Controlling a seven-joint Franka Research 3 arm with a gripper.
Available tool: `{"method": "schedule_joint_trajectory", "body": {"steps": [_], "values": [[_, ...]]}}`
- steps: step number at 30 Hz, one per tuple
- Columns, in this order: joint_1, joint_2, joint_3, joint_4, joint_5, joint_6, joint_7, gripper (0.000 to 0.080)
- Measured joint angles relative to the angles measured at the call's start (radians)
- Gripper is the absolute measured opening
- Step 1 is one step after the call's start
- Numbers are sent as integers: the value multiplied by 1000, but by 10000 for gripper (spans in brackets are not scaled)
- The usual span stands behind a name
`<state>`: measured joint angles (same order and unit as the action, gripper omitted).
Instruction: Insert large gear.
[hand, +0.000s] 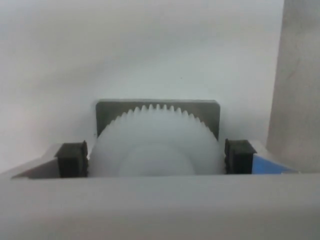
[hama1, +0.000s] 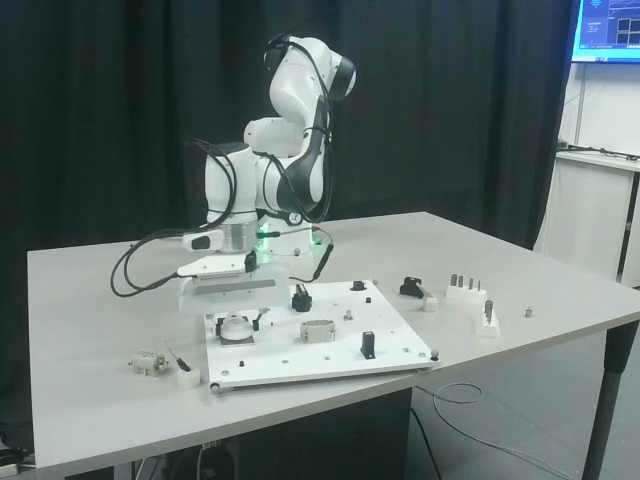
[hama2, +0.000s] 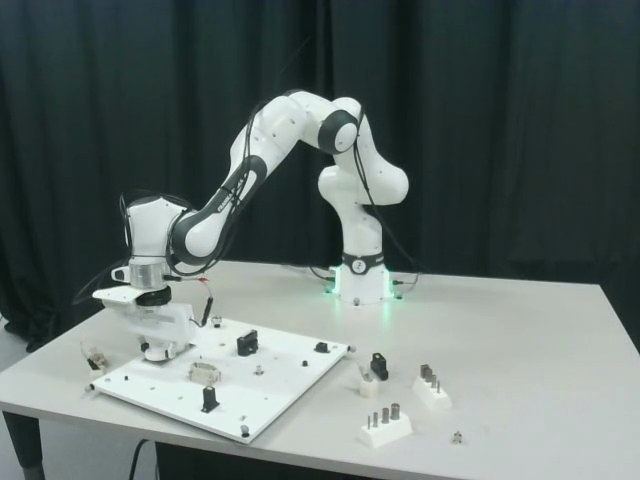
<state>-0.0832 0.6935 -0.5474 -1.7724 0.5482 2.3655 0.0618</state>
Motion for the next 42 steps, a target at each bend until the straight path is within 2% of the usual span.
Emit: {"method": "schedule_joint_trajectory", "body": {"steps": [36,42], "values": [[6,-3,0,-2,-20,-8,-746,596],[7,-3,0,-2,-29,-9,-806,596]]}}
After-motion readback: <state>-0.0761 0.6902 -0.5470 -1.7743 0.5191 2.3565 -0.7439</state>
